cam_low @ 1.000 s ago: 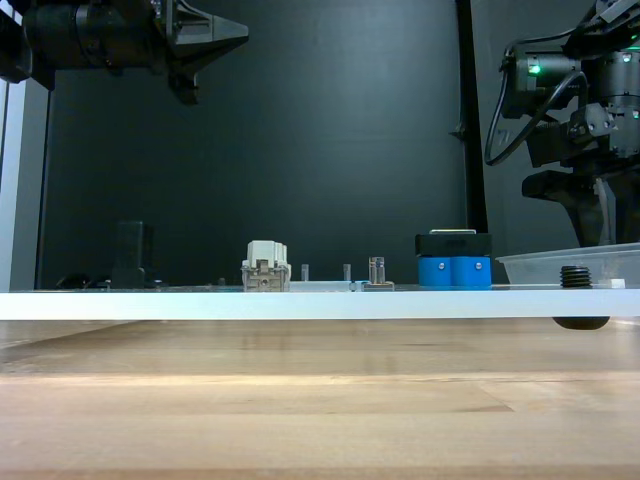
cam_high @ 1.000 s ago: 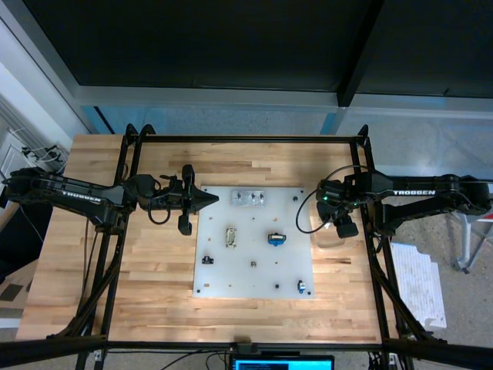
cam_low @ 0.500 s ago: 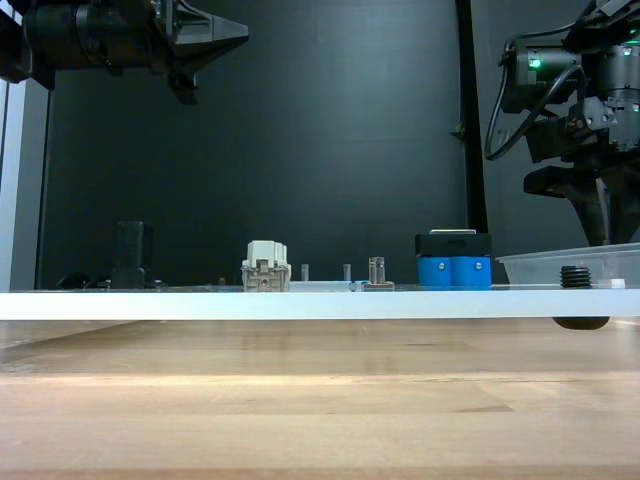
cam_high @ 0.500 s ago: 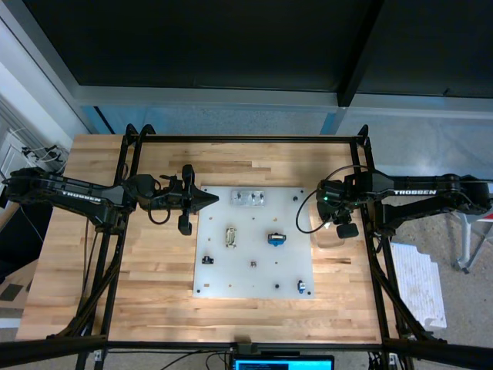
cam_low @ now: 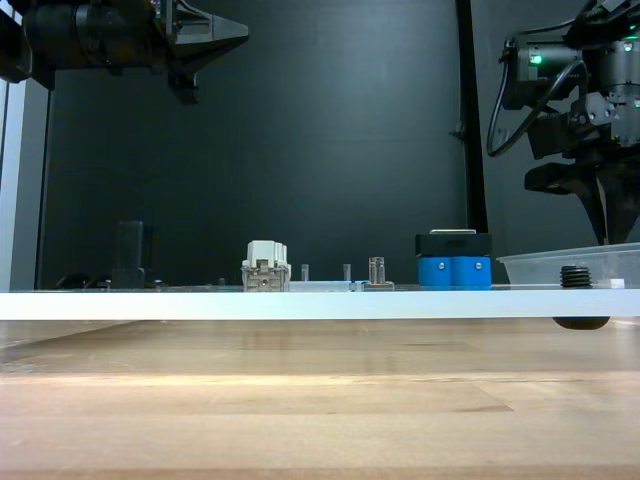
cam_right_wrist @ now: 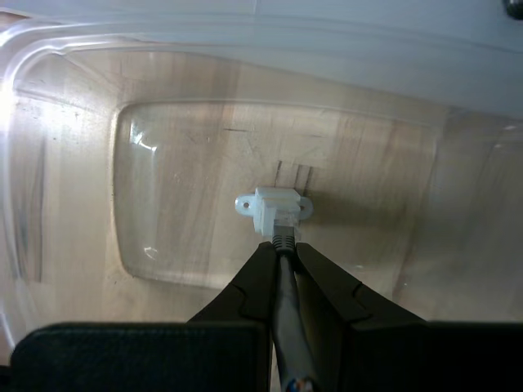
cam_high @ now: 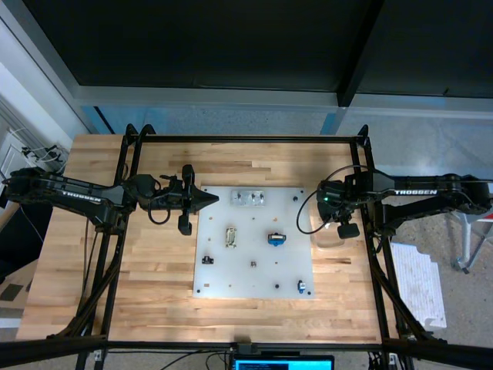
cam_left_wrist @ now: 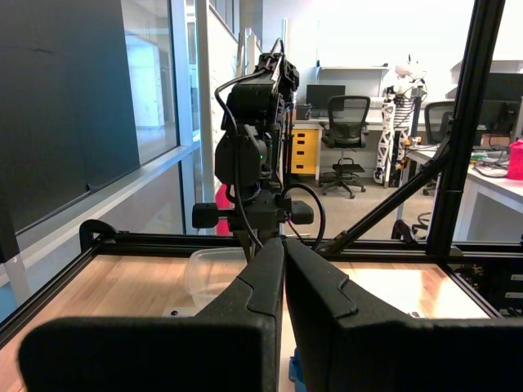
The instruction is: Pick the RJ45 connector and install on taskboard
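over the clear tray (cam_high: 330, 245), which sits on the table (cam_high: 154, 293) just off the right edge of the taskboard (cam_high: 231, 266), the high view shows the right gripper (cam_high: 347, 229) pointing downward. its arm reaches in from the table's right edge. the left gripper (cam_high: 203, 200) hangs at the board's far left corner with its arm level and its tips aimed across the board, and it looks parked. the plug is too small to find from up here.

from the low view, the right gripper's fingers point straight down with their tips about level with the tray's rim. the left gripper sits high above the board, lying horizontal.

along the left wrist, the fingers (cam_left_wrist: 261, 286) are pressed together with nothing between them.

along the right wrist, the rj45 connector (cam_right_wrist: 273, 207) shows at the fingertips. the fingers (cam_right_wrist: 241, 290) are clenched on the stub of cable right behind it, with the tray floor below. whether the plug is clear of that floor, i cannot tell.

so the pick looks made and the carry is the step in hand. the next move calls for a straight lift clear of the tray walls and a pass over the board's right edge. the plug then has to be lined up nose first with its socket. which fitting takes it i cannot tell.
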Motion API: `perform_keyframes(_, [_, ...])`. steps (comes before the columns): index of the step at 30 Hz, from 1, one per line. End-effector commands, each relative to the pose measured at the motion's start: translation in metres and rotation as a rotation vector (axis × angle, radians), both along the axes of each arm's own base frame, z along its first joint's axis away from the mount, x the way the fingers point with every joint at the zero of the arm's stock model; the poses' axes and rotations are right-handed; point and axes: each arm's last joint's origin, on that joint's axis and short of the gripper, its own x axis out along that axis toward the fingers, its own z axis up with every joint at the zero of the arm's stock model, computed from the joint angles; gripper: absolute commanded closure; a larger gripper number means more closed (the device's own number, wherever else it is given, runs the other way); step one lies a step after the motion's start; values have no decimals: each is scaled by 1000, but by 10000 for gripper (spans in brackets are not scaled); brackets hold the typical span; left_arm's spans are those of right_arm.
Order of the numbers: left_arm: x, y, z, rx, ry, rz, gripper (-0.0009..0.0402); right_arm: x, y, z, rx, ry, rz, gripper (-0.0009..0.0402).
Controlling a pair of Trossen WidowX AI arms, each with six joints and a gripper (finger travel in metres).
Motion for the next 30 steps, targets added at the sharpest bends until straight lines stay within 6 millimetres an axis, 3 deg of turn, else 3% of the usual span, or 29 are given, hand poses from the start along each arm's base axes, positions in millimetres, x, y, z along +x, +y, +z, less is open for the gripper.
perform_keyframes(1, [0,0,0,0,0,0,393,0,0,3,-1,-1,1,390])
perform_keyframes(14, [0,0,0,0,0,0,393,3,3,22,8,-10,-51,393])
perform_keyframes(30, [0,0,0,0,0,0,393,7,47,60,60,-52,-52,393])
